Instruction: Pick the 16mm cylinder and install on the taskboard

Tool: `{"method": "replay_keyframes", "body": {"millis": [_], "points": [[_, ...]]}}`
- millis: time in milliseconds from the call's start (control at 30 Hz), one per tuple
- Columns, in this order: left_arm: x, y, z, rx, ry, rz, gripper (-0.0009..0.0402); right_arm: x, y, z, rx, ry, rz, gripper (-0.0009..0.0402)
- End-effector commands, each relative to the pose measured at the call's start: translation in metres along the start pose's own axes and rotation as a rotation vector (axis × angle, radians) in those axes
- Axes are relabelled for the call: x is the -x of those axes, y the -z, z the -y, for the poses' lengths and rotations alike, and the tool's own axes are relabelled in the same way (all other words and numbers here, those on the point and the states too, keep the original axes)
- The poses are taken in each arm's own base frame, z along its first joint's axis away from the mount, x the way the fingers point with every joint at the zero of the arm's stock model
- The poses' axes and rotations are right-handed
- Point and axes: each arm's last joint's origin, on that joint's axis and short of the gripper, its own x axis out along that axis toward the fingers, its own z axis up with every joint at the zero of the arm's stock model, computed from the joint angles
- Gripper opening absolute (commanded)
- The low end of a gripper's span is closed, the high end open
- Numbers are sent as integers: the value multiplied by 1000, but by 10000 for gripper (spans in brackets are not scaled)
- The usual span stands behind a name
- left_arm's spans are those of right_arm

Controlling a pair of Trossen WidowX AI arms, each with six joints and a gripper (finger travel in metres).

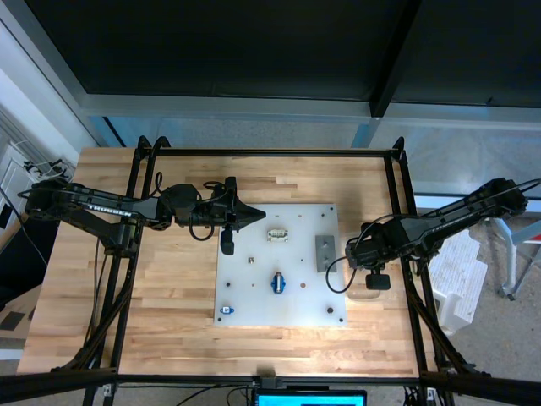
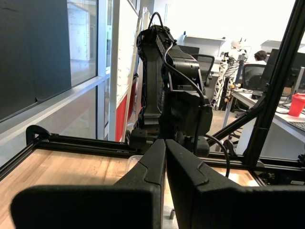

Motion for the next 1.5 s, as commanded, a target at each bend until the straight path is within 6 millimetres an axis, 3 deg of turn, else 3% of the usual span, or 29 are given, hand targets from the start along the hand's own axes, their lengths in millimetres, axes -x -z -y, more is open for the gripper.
{"method": "replay_keyframes", "body": {"millis": [33, 333, 700, 967, 1500], "points": [[0, 0, 0, 0, 0, 0, 0, 6, 0, 0, 0, 1, -5, 0], [0, 0, 0, 0, 0, 0, 0, 27, -4, 0, 1, 3, -14, 0], [0, 0, 0, 0, 0, 0, 0, 73, -12, -2, 7, -19, 52, 0], [0, 0, 0, 0, 0, 0, 0, 102, -8, 1, 3, -41, 129, 0], [0, 0, 0, 0, 0, 0, 0, 108, -1, 4, -1, -33, 172, 0]]}}
